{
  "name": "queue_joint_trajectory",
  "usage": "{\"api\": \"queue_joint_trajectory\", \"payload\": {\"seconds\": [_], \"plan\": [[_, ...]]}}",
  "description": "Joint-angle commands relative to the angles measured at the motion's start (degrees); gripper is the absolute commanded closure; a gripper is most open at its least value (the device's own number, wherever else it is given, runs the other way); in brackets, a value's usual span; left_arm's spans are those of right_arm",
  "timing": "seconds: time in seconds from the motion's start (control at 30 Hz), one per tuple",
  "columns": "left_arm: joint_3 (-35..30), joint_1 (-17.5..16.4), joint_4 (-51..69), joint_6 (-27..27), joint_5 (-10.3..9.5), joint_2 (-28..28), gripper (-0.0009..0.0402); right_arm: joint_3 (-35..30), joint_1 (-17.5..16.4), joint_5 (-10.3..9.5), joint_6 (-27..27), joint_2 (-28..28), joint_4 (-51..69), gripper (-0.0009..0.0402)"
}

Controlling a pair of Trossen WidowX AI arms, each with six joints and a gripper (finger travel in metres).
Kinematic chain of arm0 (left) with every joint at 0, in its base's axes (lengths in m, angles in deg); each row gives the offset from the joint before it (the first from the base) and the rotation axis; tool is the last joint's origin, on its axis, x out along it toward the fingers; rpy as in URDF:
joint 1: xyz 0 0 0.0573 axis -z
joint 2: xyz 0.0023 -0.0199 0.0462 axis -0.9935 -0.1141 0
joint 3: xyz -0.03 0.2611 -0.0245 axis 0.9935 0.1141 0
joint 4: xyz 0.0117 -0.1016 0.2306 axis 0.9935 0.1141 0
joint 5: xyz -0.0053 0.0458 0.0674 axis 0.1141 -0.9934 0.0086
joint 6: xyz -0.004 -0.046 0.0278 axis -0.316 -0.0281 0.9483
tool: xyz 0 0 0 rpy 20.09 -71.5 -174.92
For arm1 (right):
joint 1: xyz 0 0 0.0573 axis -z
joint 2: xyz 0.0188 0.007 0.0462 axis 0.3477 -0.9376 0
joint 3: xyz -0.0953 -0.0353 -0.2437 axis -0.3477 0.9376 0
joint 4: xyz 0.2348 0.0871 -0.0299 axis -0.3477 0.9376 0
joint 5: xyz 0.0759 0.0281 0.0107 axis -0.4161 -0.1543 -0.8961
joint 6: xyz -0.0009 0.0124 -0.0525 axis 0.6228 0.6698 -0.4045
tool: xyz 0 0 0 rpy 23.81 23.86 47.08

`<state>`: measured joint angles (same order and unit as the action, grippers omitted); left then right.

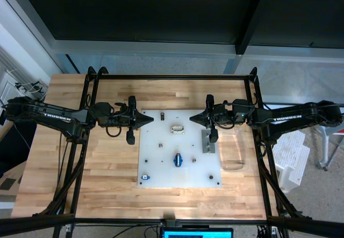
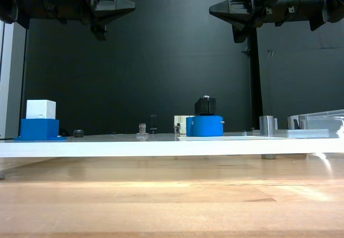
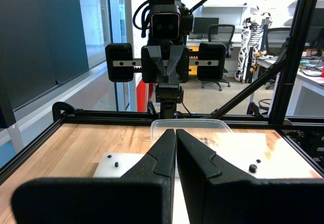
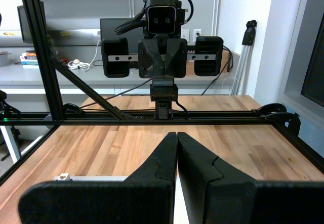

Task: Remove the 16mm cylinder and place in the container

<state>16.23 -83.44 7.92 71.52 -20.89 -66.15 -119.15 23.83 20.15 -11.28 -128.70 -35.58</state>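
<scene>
One 16mm cylinder [image 1: 194, 161] stands mid white board [image 1: 161, 168]; the container [image 1: 234, 149] lies beside the board's right side. Left gripper [image 1: 150, 119] and right gripper [image 1: 193, 119] hang above the board, pinched together, empty. First step, I think: right gripper opens wide and drops over the cylinder.

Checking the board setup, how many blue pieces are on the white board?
2. The central blue piece sits midway on the white board; the corner blue piece at its near left corner. None seems hidden. Left claw and right claw hover shut above, facing each other.
</scene>
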Motion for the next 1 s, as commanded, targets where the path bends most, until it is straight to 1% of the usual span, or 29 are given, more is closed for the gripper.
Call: {"api": "queue_joint_trajectory", "payload": {"seconds": [0.03,0.17,0.27,0.33,0.43,0.6,0.73,1.0], "plan": [[0.00,0.00,0.00,0.00,0.00,-0.02,0.0393,-0.02,0.02,0.00,0.02,-0.04,0.00,0.0393],[0.00,0.00,0.00,0.00,0.00,-0.02,0.0393,-0.02,-0.02,0.02,0.37,-0.15,0.04,0.0393],[0.00,0.00,0.00,0.00,0.00,-0.02,0.0393,-0.02,-0.04,0.04,3.48,-0.15,0.26,0.0393],[0.00,-0.02,0.00,0.00,0.00,-0.02,0.0393,-0.48,-0.11,0.02,3.65,-0.15,2.56,0.0393],[0.00,-0.02,0.00,0.00,0.00,-0.02,0.0393,-3.34,-0.17,0.02,4.11,-0.15,12.07,0.0393],[0.00,0.00,0.00,0.00,0.00,-0.02,0.0393,-10.23,-1.01,0.04,4.33,-1.70,28.65,0.0393],[0.00,0.00,0.00,0.00,0.00,-0.02,0.0393,-15.47,-2.16,0.04,4.66,-4.70,39.15,0.0393],[0.00,-0.02,0.00,0.00,0.00,-0.02,0.0393,-25.40,-6.47,0.28,4.90,-12.70,56.50,0.0393]]}}
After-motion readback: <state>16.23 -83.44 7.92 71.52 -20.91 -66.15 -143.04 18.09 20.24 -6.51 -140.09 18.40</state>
